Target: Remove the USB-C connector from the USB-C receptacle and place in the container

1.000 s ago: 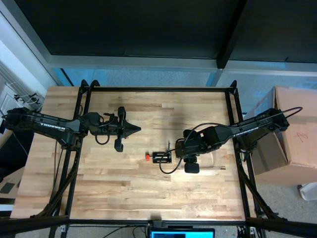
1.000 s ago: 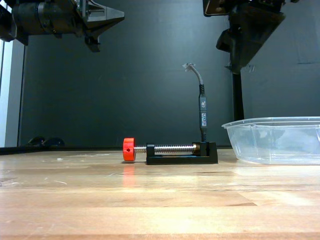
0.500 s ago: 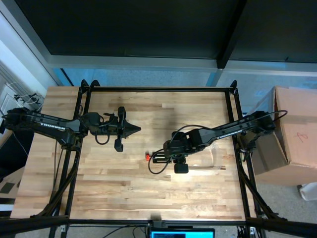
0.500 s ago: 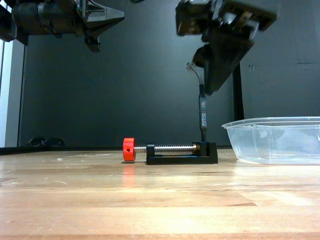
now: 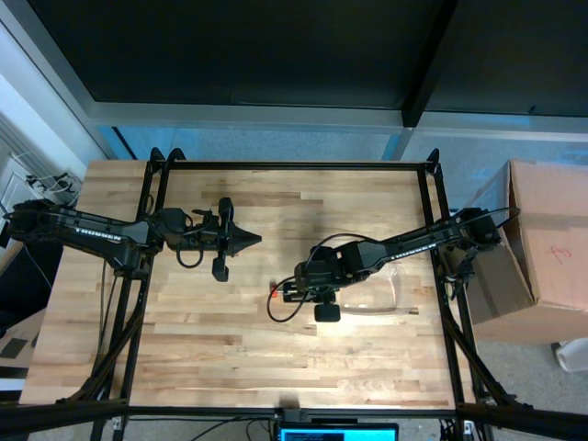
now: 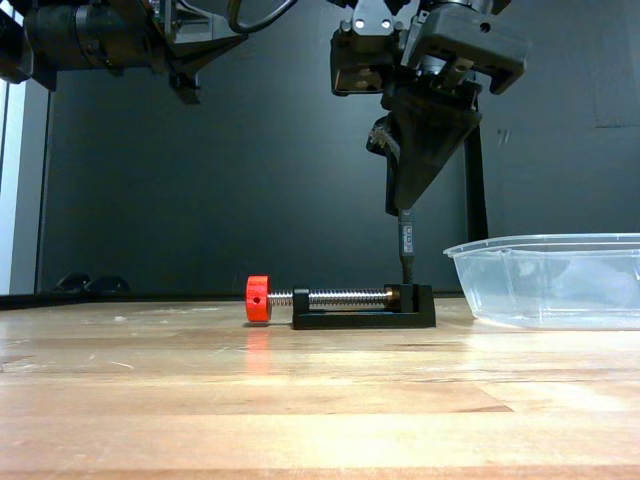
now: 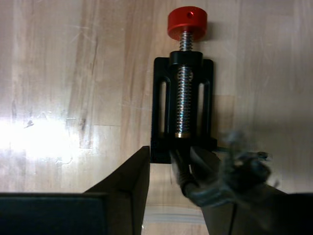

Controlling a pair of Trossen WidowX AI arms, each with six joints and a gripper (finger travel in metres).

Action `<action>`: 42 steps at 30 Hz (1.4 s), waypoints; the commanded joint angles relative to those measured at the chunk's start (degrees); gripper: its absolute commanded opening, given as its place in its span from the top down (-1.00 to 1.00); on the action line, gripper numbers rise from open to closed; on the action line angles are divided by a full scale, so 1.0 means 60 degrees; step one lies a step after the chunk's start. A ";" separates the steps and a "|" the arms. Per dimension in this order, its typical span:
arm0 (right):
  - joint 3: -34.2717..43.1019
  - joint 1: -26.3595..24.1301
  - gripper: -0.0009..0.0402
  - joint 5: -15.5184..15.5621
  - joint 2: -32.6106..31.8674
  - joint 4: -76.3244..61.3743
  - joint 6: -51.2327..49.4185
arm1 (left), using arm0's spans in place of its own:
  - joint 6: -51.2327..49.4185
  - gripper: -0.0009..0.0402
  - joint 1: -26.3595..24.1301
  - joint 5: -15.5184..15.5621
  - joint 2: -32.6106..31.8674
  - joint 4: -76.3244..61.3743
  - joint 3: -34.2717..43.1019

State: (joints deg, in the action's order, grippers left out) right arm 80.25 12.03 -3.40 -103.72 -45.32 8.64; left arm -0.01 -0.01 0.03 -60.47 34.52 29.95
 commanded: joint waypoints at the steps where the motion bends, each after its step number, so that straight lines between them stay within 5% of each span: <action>1: -0.0015 0.0007 0.73 -0.0004 0.0011 -0.0113 -0.0029 | 0.0000 0.96 0.0000 0.0000 0.0000 0.0000 0.0000; 4: -0.0033 0.0007 0.97 -0.0004 0.0011 -0.0117 -0.0033 | 0.0000 0.96 0.0000 0.0000 0.0000 0.0000 0.0000; 31: 0.1100 0.0011 0.96 -0.0262 0.0102 -0.1246 -0.0033 | 0.0000 0.96 0.0000 0.0000 0.0000 0.0000 0.0000; 42: 0.0142 0.0237 0.96 -0.0266 0.0962 -0.1202 0.0313 | 0.0000 0.96 0.0004 0.0000 0.0000 0.0000 0.0000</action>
State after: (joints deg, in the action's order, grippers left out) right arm 82.81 13.15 -4.93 -99.18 -53.67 10.26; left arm -0.01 -0.01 0.05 -60.47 34.50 29.93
